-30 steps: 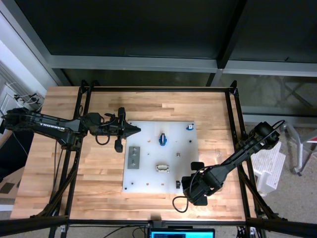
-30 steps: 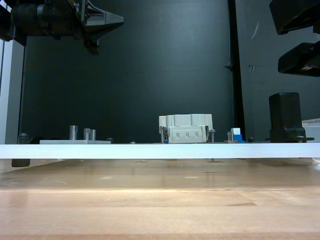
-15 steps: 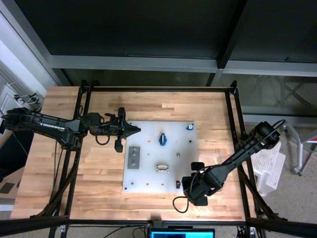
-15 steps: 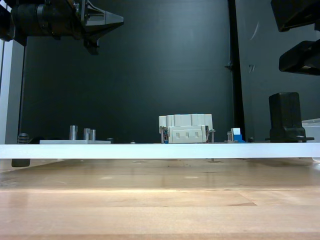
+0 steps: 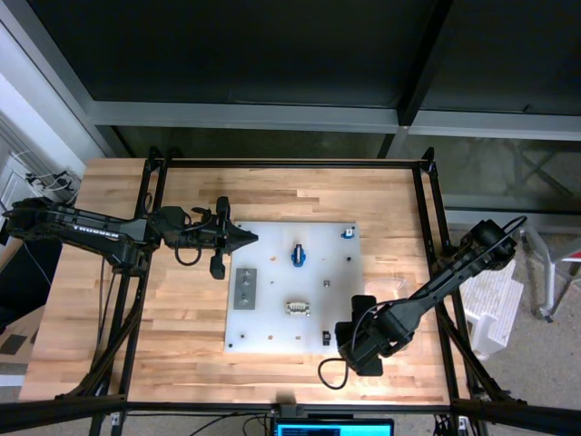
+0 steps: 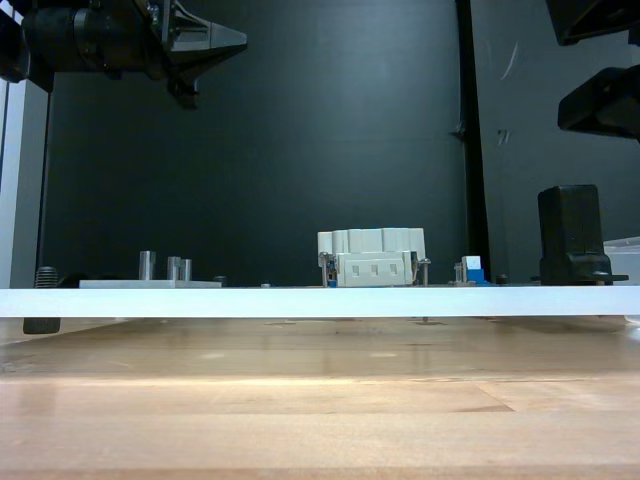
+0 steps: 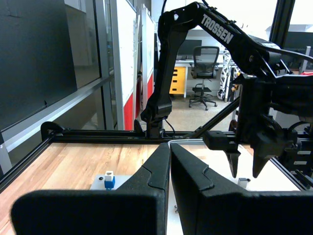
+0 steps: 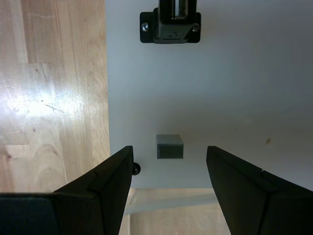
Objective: Pick the 16mm bar and install on taskboard
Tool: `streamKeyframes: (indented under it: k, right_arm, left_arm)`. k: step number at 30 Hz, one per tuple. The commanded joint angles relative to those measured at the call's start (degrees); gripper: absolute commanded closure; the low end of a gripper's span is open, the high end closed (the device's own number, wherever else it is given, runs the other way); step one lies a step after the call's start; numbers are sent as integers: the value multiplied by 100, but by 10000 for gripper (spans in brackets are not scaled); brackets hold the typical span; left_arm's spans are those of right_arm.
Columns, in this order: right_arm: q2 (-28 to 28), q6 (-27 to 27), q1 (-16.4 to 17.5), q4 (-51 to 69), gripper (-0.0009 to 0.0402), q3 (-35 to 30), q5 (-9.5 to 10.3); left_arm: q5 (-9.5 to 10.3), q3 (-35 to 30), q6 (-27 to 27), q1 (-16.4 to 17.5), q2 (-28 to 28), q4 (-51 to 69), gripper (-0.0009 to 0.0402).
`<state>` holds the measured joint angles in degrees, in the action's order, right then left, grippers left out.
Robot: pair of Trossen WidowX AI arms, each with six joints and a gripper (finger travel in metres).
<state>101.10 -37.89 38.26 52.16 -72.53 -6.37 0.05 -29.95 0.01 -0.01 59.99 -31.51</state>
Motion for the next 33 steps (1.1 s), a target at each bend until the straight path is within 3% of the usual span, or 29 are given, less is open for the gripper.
streamKeyframes:
  k: [1,10,18,26,28,33]
  right_arm:
    - [-31,0,0,15,181,-2,-2]
    - [-278,122,-24,129,182,-2,-2]
    - [-883,544,-431,127,204,-2,-26]
    - [-1440,1010,-903,125,241,0,-420]
    - [-1572,1088,-1019,114,255,13,-579]
    - [-1932,1314,-1421,42,300,131,-756]
  left_arm:
    - [-2,0,0,0,2,-2,393]
    - [-2,0,0,2,2,-2,393]
    - [-2,0,0,2,2,-2,393]
    - [-2,0,0,0,2,-2,393]
    - [-2,0,0,2,2,-2,393]
    - [-2,0,0,0,2,-2,393]
